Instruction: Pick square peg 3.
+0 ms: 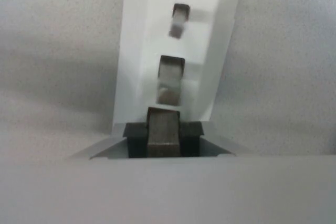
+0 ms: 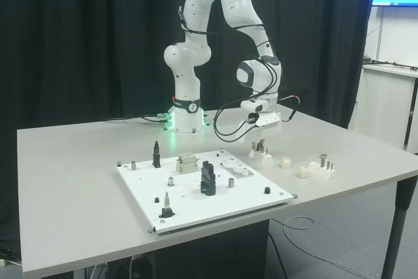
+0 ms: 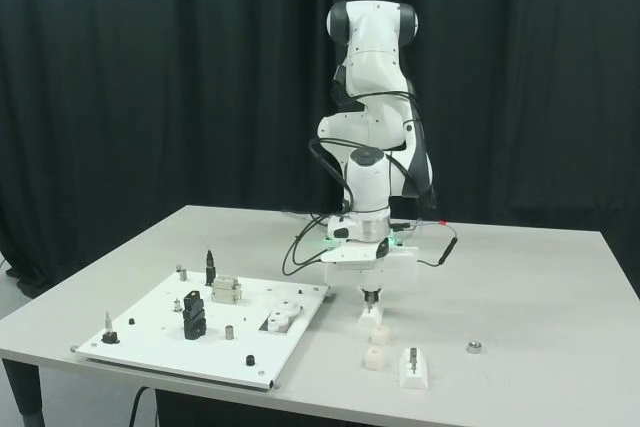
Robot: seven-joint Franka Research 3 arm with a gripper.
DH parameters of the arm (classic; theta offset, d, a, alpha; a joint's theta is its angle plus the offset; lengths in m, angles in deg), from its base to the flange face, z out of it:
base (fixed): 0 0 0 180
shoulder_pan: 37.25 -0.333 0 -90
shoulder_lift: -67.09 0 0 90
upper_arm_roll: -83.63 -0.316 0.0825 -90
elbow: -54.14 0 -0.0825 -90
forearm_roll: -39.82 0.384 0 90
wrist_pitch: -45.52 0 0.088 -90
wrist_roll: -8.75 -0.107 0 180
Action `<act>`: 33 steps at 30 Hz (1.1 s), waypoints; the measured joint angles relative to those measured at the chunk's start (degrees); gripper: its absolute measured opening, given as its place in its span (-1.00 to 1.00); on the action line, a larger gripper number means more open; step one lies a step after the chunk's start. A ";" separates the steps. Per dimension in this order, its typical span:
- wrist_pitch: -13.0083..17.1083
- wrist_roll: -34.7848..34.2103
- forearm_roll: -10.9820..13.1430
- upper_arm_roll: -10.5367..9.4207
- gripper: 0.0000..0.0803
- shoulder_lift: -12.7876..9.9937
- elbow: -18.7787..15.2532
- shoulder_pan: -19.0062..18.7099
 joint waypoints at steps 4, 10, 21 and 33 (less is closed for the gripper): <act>0.01 0.00 0.00 0.00 -0.71 0.00 0.00 0.02; 0.01 0.00 0.00 0.00 -0.71 0.04 0.00 0.07; -1.12 -0.06 0.00 0.00 -0.71 1.41 0.00 0.15; -5.15 -0.49 -0.08 0.23 -0.71 5.41 0.00 0.15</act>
